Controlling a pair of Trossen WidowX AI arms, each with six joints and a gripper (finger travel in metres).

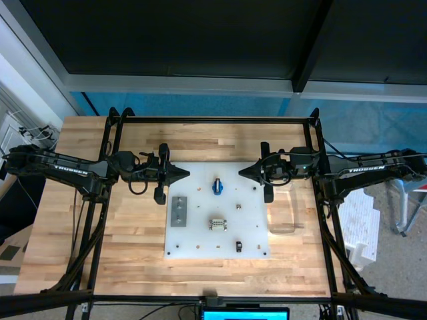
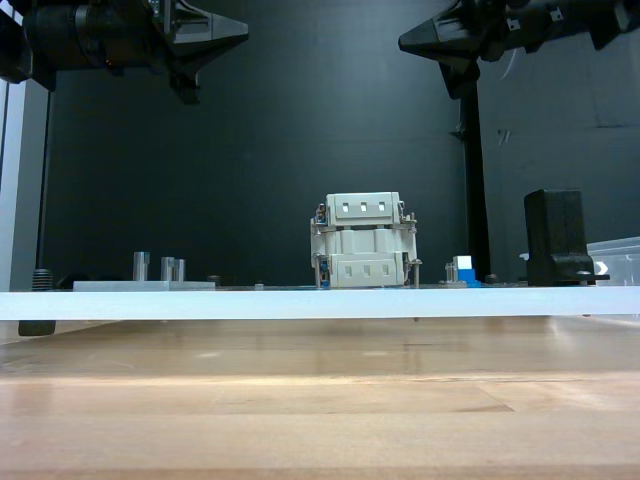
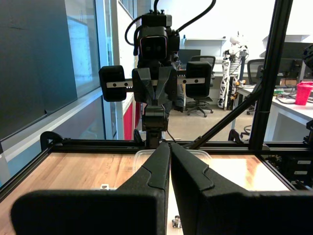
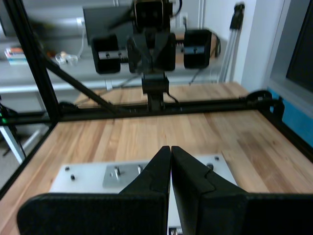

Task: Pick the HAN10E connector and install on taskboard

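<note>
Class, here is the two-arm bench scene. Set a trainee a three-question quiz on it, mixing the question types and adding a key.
1. True or false: the grey metal block lies on the left-arm side of the HAN10E connector.
2. Fill in: the left gripper and the right gripper, both raised over the far edge of the taskboard, have fingers that are ___ (open or shut).
3. Choose one: the connector stands A) on the taskboard, B) in the left gripper, C) in the right gripper.
Key: 1 true. 2 shut, on nothing. 3 A.
</note>
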